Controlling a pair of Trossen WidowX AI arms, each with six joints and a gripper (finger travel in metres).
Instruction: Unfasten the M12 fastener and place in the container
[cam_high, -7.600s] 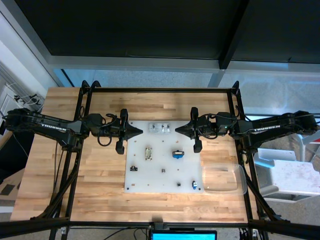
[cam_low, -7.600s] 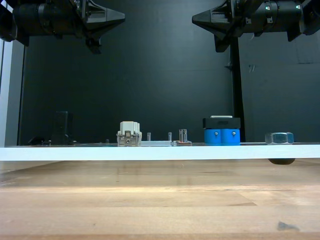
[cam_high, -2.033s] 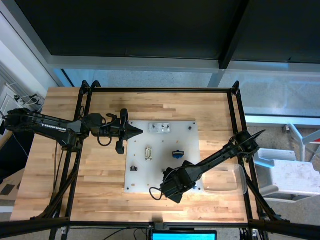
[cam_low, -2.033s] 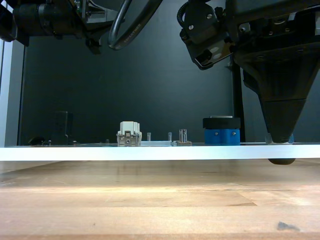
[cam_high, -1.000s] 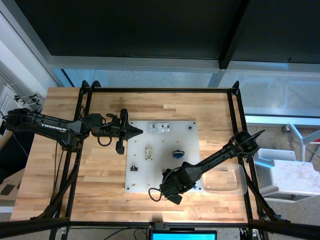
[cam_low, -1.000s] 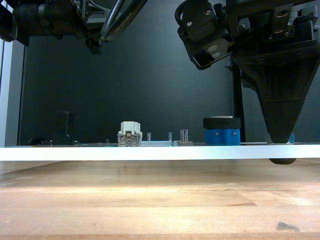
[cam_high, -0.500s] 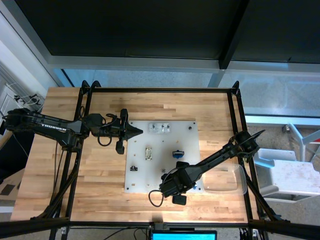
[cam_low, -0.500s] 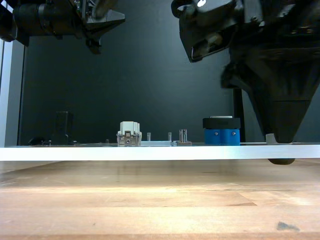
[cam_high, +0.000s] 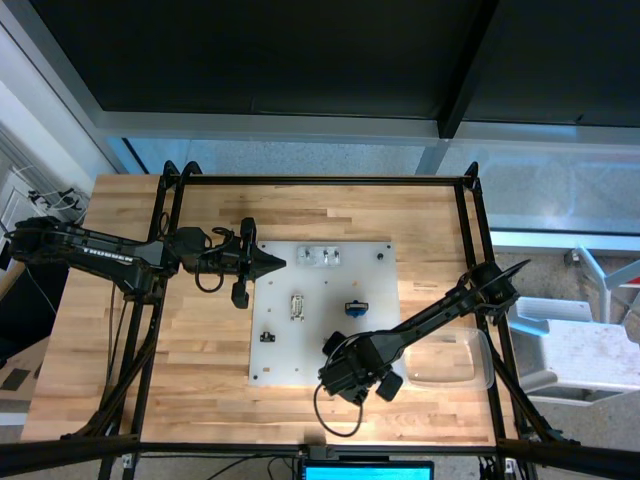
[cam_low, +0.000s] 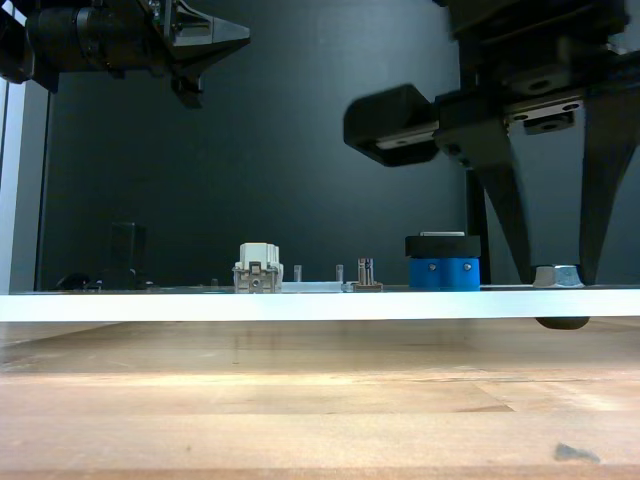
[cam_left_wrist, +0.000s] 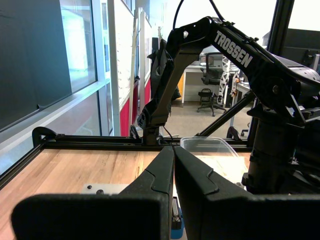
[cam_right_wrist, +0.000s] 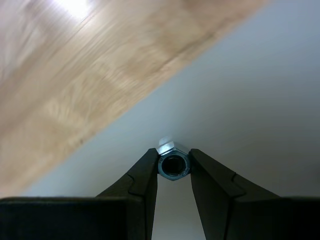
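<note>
The M12 fastener, a small silver hex nut with a dark bore, is pinched between the two fingers of my right gripper. In the low view the nut sits at board level with a finger on each side, and no stud ribs show under it. From above, the right gripper points down at the white board's near right part and its wrist hides the nut. The container lies just right of the board and looks empty. My left gripper hovers shut at the board's far left corner.
A blue connector and a beige connector stand mid-board. A black post stands at the far right corner. The right arm slants across the container's left end. Bare wood lies left of and in front of the board.
The right wrist has turned about its own axis on the nut: its fingers, seen edge-on before, now show side by side. The left arm has not moved.
</note>
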